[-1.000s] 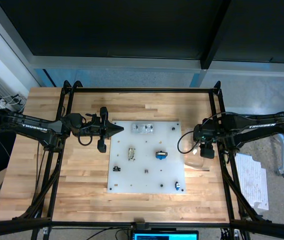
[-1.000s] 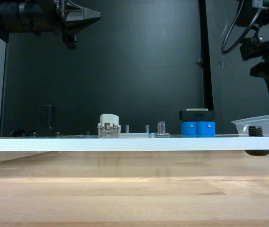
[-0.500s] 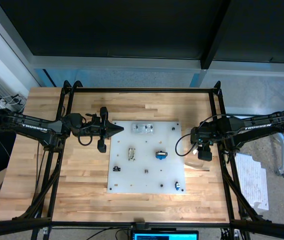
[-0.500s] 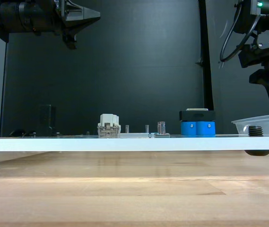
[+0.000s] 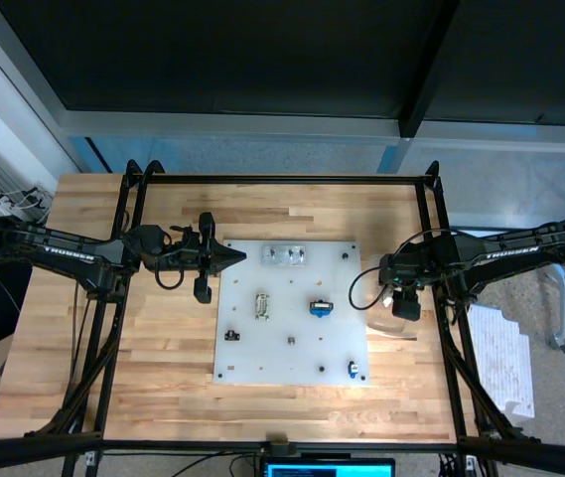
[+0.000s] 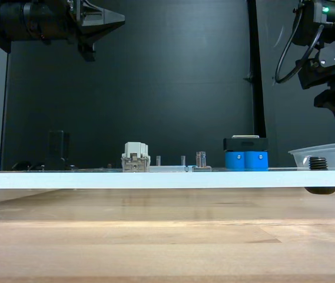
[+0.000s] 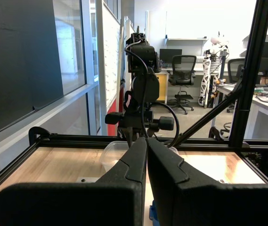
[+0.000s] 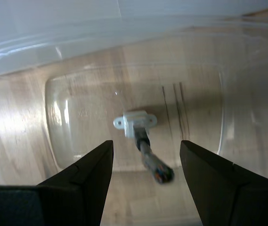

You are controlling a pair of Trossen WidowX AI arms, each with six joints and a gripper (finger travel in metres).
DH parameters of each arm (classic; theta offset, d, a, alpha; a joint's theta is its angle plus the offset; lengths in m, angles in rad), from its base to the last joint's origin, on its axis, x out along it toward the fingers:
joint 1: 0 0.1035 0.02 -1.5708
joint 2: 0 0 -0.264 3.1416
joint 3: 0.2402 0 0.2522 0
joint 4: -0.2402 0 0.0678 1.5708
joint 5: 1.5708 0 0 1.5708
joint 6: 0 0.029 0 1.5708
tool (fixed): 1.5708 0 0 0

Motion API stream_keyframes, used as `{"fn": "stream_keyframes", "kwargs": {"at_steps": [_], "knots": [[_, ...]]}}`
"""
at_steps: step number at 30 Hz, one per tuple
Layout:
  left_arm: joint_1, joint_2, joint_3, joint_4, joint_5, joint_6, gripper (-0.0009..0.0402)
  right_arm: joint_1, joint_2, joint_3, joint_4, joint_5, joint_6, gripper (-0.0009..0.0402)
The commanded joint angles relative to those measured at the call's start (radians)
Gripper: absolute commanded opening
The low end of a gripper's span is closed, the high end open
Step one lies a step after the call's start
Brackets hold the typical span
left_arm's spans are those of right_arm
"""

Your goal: Pick the RJ45 connector and install on taskboard

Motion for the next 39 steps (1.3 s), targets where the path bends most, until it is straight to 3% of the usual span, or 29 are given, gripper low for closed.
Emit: {"fn": "stream_keyframes", "kwargs": {"at_steps": [1,26,39], "knots": [[0.000,0.000,0.000,0.000,0.000,0.000,0.0000,0.005,0.000,-0.021,0.036,0.000,-0.010,0.0196],[0.000,0.000,0.000,0.000,0.000,0.000,0.0000,0.011,0.026,-0.040,0.055,0.000,-0.015,0.0195],[0.000,0.000,0.000,0.000,0.000,0.000,0.0000,0.011,0.025,-0.039,0.055,-0.001,-0.016,0.0117]]}}
